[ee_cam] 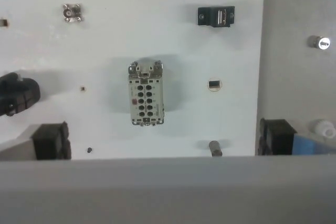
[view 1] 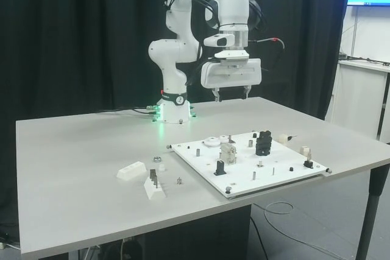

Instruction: Pick BNC.

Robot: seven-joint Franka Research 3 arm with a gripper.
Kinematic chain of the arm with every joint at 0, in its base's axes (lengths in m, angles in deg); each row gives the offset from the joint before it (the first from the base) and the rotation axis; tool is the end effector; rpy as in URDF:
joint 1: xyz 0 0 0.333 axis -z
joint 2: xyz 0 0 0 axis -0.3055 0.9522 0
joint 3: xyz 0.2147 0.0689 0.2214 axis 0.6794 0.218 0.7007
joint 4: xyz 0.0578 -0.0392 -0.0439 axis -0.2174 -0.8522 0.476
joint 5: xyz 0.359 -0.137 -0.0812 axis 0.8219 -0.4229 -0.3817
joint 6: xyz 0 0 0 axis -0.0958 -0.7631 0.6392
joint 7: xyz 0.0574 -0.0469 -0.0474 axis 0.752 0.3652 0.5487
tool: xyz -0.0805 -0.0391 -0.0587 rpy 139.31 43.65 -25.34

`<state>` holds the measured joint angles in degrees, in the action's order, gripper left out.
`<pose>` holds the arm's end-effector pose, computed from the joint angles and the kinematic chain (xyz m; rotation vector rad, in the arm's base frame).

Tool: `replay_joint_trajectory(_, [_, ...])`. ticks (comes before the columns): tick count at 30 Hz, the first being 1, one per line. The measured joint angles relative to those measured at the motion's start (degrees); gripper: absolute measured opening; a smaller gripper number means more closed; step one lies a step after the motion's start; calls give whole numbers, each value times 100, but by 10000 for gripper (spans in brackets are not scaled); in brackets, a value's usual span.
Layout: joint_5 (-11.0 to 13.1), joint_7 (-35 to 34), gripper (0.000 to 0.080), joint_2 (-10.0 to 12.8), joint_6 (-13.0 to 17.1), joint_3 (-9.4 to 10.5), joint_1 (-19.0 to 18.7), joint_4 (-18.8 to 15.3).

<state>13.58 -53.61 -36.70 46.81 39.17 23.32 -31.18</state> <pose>0.5952 -0.0842 0.4203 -2.8641 1.2355 -0.0914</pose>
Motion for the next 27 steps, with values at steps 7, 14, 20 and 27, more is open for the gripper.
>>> replay_joint_trajectory(7, [0, 0, 800, 8, 9, 0, 0, -1])
replay_joint_trajectory(14, [5, 0, 800, 31, 38, 0, 0, -1])
replay_joint_trajectory(20, [12, 0, 800, 48, 62, 0, 0, -1])
replay_joint_trajectory(27, [12, 0, 800, 56, 76, 0, 0, -1])
